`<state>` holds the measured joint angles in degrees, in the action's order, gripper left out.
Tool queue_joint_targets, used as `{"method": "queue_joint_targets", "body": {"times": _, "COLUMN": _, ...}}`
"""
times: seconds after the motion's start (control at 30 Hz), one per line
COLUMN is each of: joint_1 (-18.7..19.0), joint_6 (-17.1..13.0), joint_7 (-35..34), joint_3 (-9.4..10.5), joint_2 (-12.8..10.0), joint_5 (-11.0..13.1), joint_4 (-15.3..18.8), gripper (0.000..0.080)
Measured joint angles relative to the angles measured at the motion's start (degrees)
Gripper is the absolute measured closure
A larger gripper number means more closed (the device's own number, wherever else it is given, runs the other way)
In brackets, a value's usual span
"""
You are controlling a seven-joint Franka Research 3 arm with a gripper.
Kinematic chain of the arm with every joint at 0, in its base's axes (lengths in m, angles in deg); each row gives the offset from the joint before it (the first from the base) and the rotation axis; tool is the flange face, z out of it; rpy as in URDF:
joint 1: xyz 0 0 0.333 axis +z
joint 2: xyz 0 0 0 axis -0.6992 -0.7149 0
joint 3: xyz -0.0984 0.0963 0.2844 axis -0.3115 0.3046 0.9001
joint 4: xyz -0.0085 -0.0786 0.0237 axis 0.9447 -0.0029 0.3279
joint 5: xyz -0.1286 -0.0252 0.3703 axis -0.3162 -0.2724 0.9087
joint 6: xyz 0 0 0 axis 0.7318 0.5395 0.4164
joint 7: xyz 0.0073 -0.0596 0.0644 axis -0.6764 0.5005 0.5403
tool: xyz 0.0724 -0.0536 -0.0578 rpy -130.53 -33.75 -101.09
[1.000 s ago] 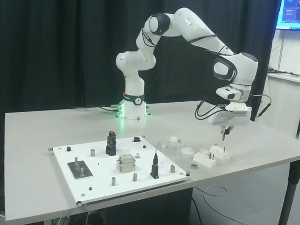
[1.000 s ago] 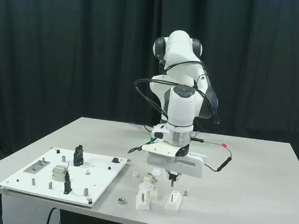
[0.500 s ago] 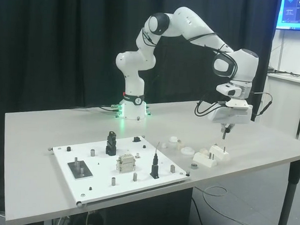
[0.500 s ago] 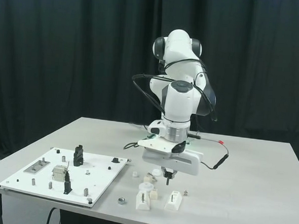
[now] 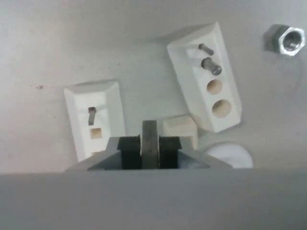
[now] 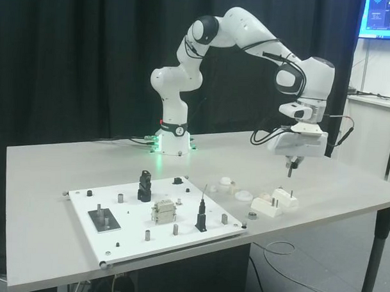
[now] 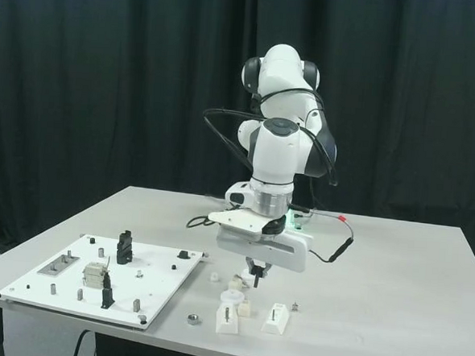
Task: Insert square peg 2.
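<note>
Square peg clamped upright between the gripper fingers, long axis vertical, hanging above the table. Carried well above the white square-hole block, which sits directly below, just beside the round-hole block. Target board lies well apart from that block, toward the table's other end. Wrist pointing straight down, elbow raised high.

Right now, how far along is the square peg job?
Picked up: the gripper is shut on a grey square peg, in the air above the white peg holder, which shows an empty square socket. Left: carrying the peg across to the white board and inserting it.
</note>
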<state>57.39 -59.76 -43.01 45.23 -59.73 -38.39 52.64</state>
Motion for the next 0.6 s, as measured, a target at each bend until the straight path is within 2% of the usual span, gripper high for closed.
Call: {"method": "queue_joint_targets", "body": {"times": 0.6, "joint_1": 0.0, "joint_6": 0.5, "joint_7": 1.9, "joint_3": -0.7, "joint_2": 0.1, "joint_5": -0.1, "joint_4": -1.1, "gripper": 0.0726}}
